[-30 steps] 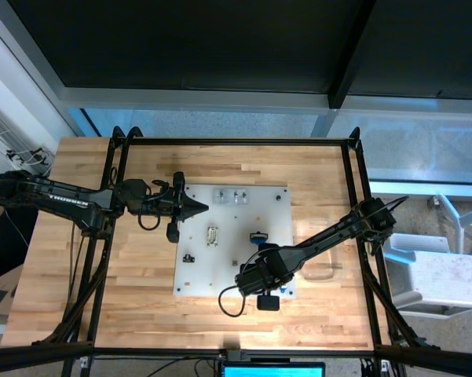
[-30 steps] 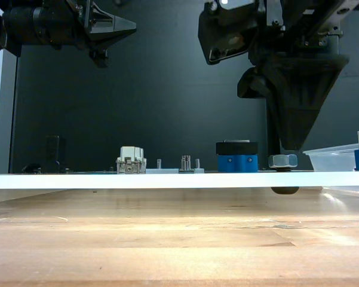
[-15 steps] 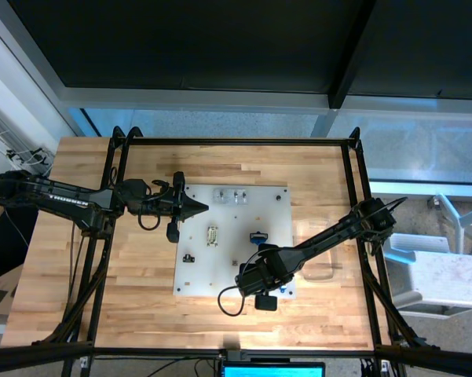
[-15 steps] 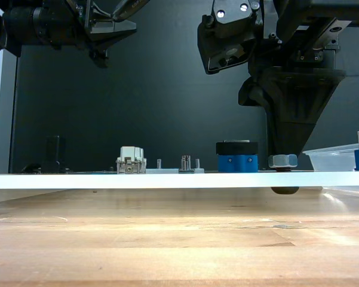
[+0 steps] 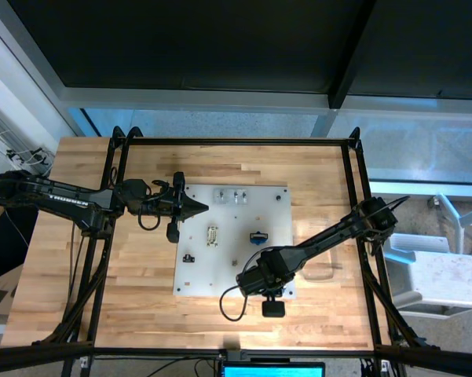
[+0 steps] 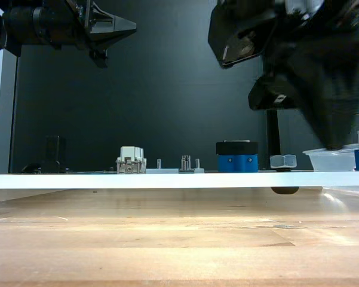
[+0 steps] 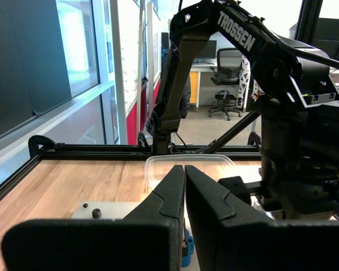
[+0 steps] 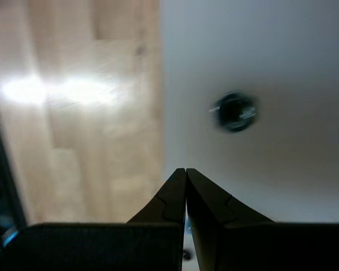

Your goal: Pick the M12 fastener and fasten on the M12 threads

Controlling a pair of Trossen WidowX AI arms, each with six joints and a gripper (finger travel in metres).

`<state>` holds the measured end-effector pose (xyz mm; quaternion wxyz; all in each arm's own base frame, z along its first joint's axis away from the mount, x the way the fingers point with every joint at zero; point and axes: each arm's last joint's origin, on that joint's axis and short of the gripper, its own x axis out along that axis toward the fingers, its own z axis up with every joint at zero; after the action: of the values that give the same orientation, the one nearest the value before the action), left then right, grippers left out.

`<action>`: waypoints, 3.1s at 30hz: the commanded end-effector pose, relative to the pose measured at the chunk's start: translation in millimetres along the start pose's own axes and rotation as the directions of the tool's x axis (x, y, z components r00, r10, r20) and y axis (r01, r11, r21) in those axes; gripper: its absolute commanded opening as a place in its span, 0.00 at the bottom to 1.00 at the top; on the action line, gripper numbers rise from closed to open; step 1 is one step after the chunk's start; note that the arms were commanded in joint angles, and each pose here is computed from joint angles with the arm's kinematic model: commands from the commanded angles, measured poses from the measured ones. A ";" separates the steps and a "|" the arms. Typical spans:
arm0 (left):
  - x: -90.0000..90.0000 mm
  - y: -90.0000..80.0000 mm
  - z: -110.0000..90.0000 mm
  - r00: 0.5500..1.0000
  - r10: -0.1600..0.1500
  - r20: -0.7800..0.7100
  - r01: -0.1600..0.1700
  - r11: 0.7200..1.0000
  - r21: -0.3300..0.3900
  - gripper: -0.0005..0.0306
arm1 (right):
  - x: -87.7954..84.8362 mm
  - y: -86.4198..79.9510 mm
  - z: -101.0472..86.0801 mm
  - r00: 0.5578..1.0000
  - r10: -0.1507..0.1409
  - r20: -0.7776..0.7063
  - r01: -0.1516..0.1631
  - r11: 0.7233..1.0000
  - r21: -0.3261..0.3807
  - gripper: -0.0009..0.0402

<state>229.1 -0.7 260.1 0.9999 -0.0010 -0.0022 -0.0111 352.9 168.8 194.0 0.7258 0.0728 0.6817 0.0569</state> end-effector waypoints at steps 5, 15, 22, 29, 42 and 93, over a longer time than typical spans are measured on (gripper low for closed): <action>0.1 0.1 0.1 1.000 0.000 0.000 0.000 1.000 0.000 0.02 | -3.7 -4.6 1.9 0.984 -0.155 0.087 0.150 0.987 0.058 0.02; 0.1 0.1 0.1 1.000 0.000 0.000 0.000 1.000 0.000 0.02 | 1.0 -6.9 4.7 0.973 -0.192 0.124 0.178 0.977 0.119 0.02; 0.1 0.1 0.0 1.000 0.000 0.000 0.000 1.000 0.000 0.02 | 6.1 -8.1 3.5 0.974 -0.187 0.125 0.173 0.978 0.118 0.02; 0.1 0.0 0.1 1.000 0.000 0.000 0.000 1.000 0.000 0.02 | 6.3 -6.4 2.7 0.986 -0.131 0.099 0.120 0.987 0.107 0.02; 0.1 0.0 0.1 1.000 0.000 0.000 0.000 1.000 0.000 0.02 | 3.2 -3.2 -0.6 1.000 -0.001 0.026 -0.001 0.998 0.069 0.02; 0.1 0.0 0.0 1.000 0.000 0.000 0.000 1.000 0.000 0.02 | -13.0 -10.8 1.3 0.982 -0.167 0.092 0.154 0.979 0.131 0.02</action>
<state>229.1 -0.7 260.1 0.9999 -0.0008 -0.0022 -0.0109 352.8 156.5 205.5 0.7532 0.0651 0.6534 -0.0391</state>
